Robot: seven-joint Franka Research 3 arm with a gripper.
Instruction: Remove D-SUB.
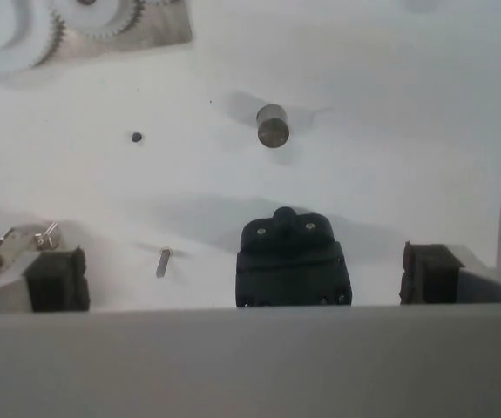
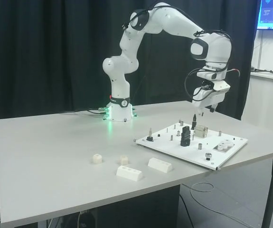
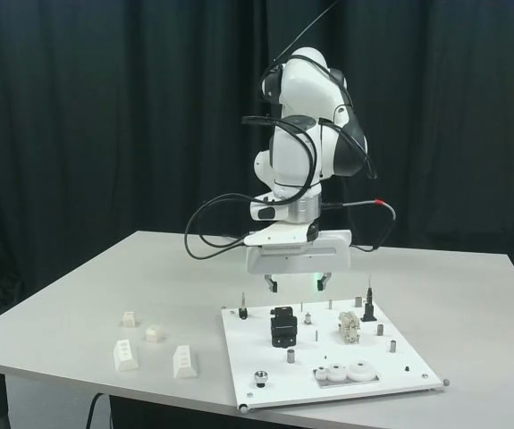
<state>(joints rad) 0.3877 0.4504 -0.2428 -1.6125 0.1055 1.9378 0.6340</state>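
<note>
- Wrist view shows the black D-SUB point(image 1: 293, 262) standing on the white board point(image 1: 363, 131), between the two black fingertips point(image 1: 57, 279) of the tool point(image 1: 243, 277), with clear board on either side of it, so nothing grips it.
- Second room view places the D-SUB point(image 3: 282, 326) upright near the middle of the board point(image 3: 328, 393), with the tool point(image 3: 296, 283) hovering above it, its fingers spread wide and released, holding nothing.
- First room view shows the same connector point(image 2: 185, 136) as a dark upright block on the board point(image 2: 231, 154), with the tool point(image 2: 204, 110) above and slightly behind it; whether the fingers are spread cannot be read from this side.
- Wrist view alone picks out small things close to the D-SUB: a short grey cylinder peg point(image 1: 273, 124) standing beyond it, a small black dot point(image 1: 137, 137) on the board, and a thin metal pin point(image 1: 163, 261) lying just beside the connector.
- White gears point(image 1: 23, 30) show at one corner of the wrist view; the second room view has them point(image 3: 346, 373) on the board's near edge.
- A small metal-clad connector point(image 3: 348, 329) stands near the D-SUB in the second room view; the wrist view catches only metal clips point(image 1: 6, 244) by one fingertip.
- Four white blocks point(image 3: 154, 349) lie on the grey counter point(image 3: 78, 304) well apart from the board; the wrist view does not reach them.
- White arm point(image 2: 141, 28) rises from its base on the counter.
</note>
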